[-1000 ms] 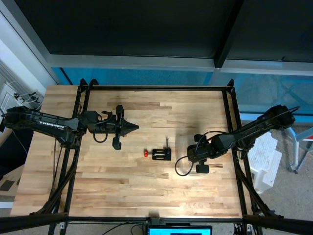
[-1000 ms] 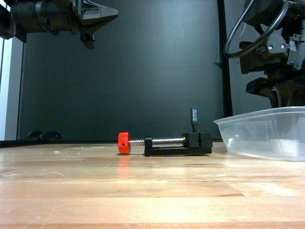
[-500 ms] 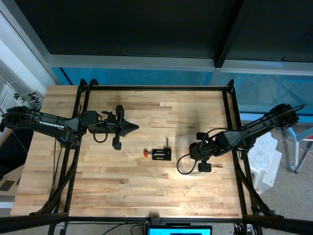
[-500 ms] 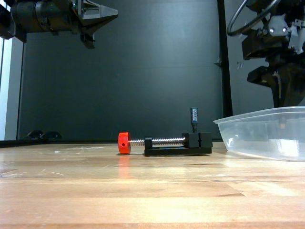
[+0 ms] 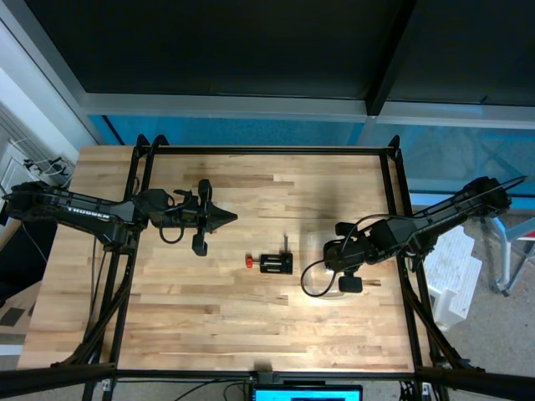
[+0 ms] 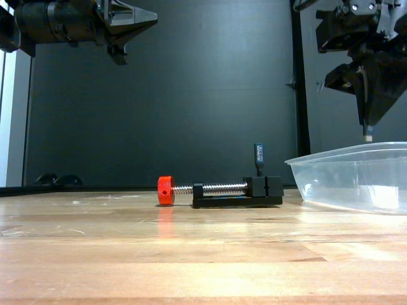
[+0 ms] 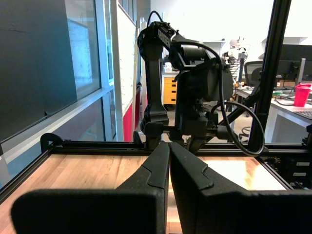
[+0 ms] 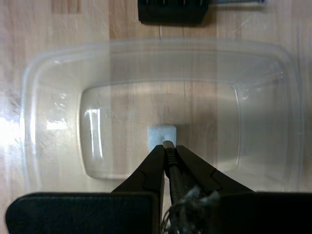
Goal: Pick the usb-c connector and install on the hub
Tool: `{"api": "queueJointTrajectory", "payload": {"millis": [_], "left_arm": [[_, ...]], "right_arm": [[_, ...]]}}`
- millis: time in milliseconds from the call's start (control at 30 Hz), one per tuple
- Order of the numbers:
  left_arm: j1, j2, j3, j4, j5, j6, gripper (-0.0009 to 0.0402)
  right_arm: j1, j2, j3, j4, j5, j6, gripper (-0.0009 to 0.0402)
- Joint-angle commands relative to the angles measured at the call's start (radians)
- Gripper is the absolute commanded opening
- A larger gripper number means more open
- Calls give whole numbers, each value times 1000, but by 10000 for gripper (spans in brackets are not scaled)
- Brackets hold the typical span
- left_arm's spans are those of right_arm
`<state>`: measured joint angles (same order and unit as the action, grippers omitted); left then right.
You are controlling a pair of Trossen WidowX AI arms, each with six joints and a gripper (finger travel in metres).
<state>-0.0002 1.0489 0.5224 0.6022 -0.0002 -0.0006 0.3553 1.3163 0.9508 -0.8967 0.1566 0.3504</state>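
The right end effector (image 6: 366, 121) has lifted out of the tray (image 6: 356, 178) right of the hub (image 6: 264, 187), pinching the connector (image 8: 168, 145). The pick looks done, so next comes lining it up over the hub. The left end effector (image 7: 169, 148) hangs closed and empty, high left of the hub.

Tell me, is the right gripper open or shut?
Shut: the right gripper pinches the connector above the tray. The left gripper, also shut, hangs high at the left.

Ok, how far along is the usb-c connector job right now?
Pick looks done: the right claw is shut on the usb-c connector above the clear tray. In hand: the carry. Remaining: reach the hub and install it. The left claw hangs shut, parked high at left.
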Motion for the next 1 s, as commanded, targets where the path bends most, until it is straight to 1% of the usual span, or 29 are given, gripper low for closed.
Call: {"api": "queueJointTrajectory", "payload": {"millis": [33, 267, 567, 1000], "left_arm": [[0, 0, 0, 0, 0, 0, 0], [0, 0, 0, 0, 0, 0, 0], [0, 0, 0, 0, 0, 0, 0], [0, 0, 0, 0, 0, 0, 0]], "right_arm": [[-7, 1, 22, -10, 0, -1, 2], [-29, 28, 68, -27, 0, -3, 2], [-43, 76, 113, -25, 0, -19, 2], [-70, 183, 206, -24, 1, -53, 2]]}}
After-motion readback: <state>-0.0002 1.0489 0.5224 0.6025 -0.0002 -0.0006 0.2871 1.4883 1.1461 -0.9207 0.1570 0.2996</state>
